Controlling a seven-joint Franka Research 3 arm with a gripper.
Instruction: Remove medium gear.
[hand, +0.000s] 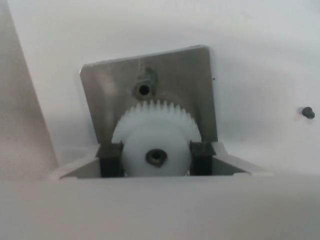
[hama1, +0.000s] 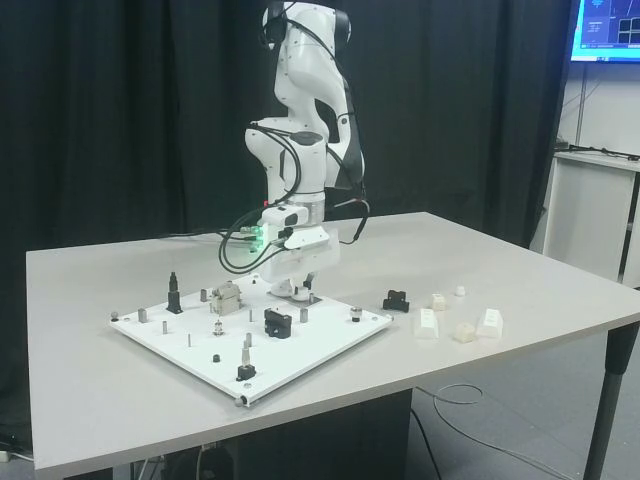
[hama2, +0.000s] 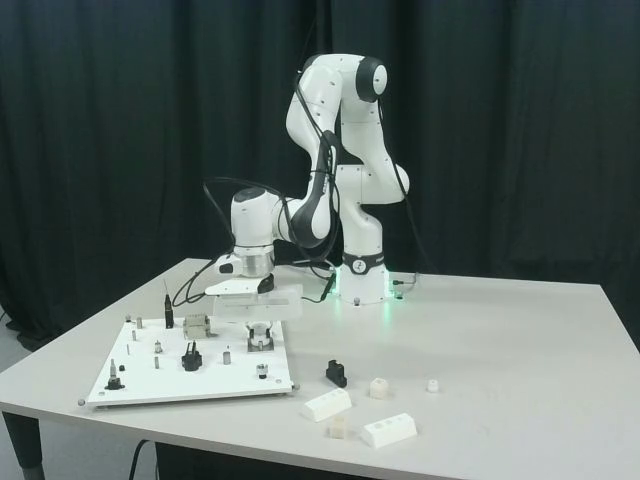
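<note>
Two black fingertips (hand: 110, 159) of the claw (hand: 156, 159) sit closest to the wrist camera, one on each side of the medium gear (hand: 159, 126). Both pads press on the gear's round white middle part, so the claw looks clenched on it.

The gear is right between the fingers, not off to a side. Its flat face looks up at the wrist and its centre hole points straight up and down, so the next move is likely a pull straight up with no tipping. If a peg is in that hole, it cannot be made out.

Under the gear lies a grey metal plate (hand: 175, 75) with an open hole (hand: 144, 90) just beside the teeth. The plate sits on the white board (hama1: 330, 335).

In the first room view the claw (hama1: 292, 288) is low over the board's far side. Nothing like a box or bin shows — the board just holds small pegs and parts. Off the board, at about 4 o'clock from the claw, a black part (hama1: 397, 299) and some white blocks (hama1: 489, 322) lie on the grey table (hama1: 100, 400).
</note>
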